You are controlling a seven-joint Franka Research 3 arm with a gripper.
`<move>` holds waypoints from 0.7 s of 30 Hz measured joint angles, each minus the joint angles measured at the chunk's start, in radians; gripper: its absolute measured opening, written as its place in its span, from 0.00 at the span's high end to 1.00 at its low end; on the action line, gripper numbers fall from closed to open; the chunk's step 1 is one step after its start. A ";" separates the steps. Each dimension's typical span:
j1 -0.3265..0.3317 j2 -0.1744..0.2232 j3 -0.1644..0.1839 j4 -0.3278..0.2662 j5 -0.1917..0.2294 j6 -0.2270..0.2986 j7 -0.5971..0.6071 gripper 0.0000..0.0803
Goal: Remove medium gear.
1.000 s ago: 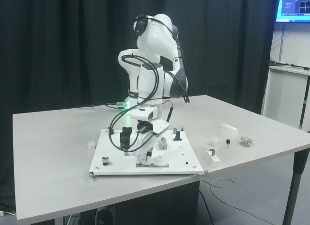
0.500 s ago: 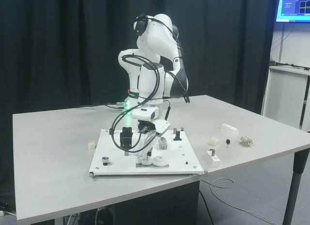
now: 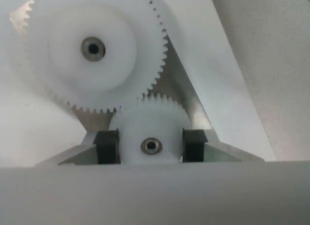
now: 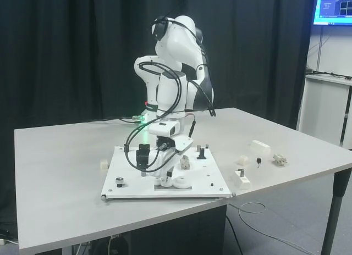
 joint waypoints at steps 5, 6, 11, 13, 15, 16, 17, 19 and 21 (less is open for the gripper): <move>0.000 0.000 0.000 0.000 0.000 -0.001 -0.002 0.66; 0.000 0.000 0.000 0.000 0.000 -0.001 -0.005 0.66; 0.000 0.000 0.000 0.000 0.000 -0.001 -0.051 0.66; 0.000 0.000 0.000 0.000 0.000 -0.001 -0.071 0.66; 0.000 0.000 0.000 0.000 0.000 -0.001 -0.087 0.66; 0.000 0.000 0.000 0.000 0.000 -0.001 -0.092 0.66; 0.000 0.000 0.000 0.001 0.000 -0.001 -0.094 0.66; -0.001 0.000 0.000 0.001 0.000 -0.001 -0.094 0.66; -0.001 0.000 0.000 0.001 0.002 -0.001 -0.085 0.66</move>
